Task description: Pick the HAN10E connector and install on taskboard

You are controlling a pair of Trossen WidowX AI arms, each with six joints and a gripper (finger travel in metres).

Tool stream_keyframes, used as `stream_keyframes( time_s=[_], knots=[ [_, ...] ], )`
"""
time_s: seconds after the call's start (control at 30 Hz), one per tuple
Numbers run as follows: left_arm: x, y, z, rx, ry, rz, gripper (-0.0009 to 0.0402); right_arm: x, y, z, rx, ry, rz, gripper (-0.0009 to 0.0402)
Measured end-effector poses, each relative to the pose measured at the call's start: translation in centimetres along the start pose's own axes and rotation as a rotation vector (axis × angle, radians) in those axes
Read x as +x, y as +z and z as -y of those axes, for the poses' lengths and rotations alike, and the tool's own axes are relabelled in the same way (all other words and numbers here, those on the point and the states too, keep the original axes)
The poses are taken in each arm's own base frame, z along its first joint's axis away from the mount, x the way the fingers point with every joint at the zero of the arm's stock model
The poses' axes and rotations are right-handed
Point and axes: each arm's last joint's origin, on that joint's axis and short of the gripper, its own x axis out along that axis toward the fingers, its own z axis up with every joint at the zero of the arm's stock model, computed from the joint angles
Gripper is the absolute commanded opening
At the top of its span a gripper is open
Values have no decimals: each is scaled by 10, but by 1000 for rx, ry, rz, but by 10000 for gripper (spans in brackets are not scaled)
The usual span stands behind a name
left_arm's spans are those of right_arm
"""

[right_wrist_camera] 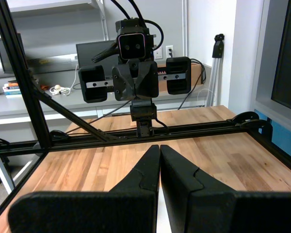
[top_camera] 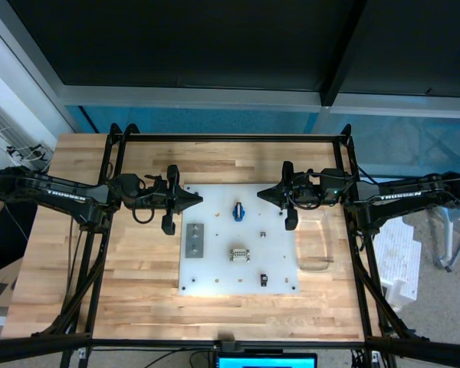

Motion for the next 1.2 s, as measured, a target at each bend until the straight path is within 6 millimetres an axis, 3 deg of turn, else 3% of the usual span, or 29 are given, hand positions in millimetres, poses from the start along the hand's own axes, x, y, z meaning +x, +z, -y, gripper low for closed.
stream_keyframes(
  time_s=[1.2],
  knots=[
    [0, 0, 0, 0, 0, 0, 1, 0, 0, 0, -11, 0, -1, 0]
  ],
)
